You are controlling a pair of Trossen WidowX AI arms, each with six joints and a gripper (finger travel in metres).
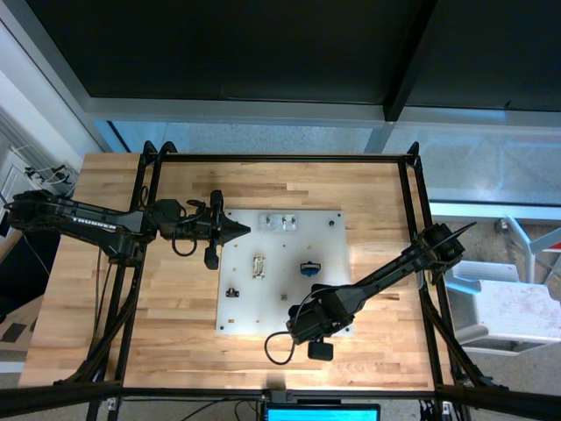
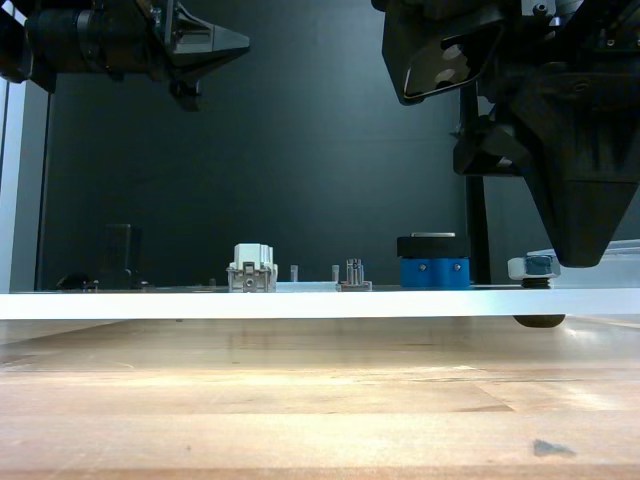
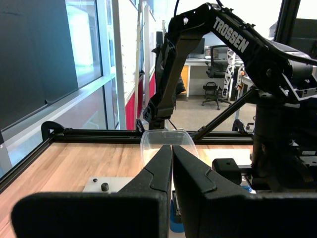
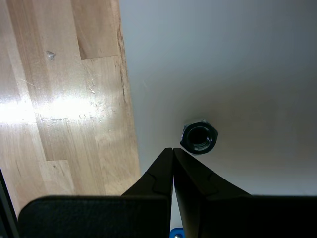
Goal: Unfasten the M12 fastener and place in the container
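Tabletop (image 1: 131, 289) is pale wood with a soft sheen, and the board (image 4: 223, 59) on it is smooth matt white. M12 fastener (image 4: 198, 138) looks black and slightly glossy. Container (image 3: 148, 144) is clear shiny plastic. Left end effector (image 3: 172, 147) over the board's far left edge and right end effector (image 4: 173, 149) just beside the fastener are both matt black plastic.

Light: overhead, even; daylight through windows (image 3: 84, 44) in left wrist view.
Glare: bright patch on table (image 1: 175, 346) at its near edge, also in right wrist view.
Low view: dark backdrop. The left gripper (image 2: 238, 42), high at left, and the right gripper (image 2: 580, 258), low over board (image 2: 300, 300) at right, are mere silhouettes.
Right gripper's fingers (image 4: 154, 178) blurred near lens.
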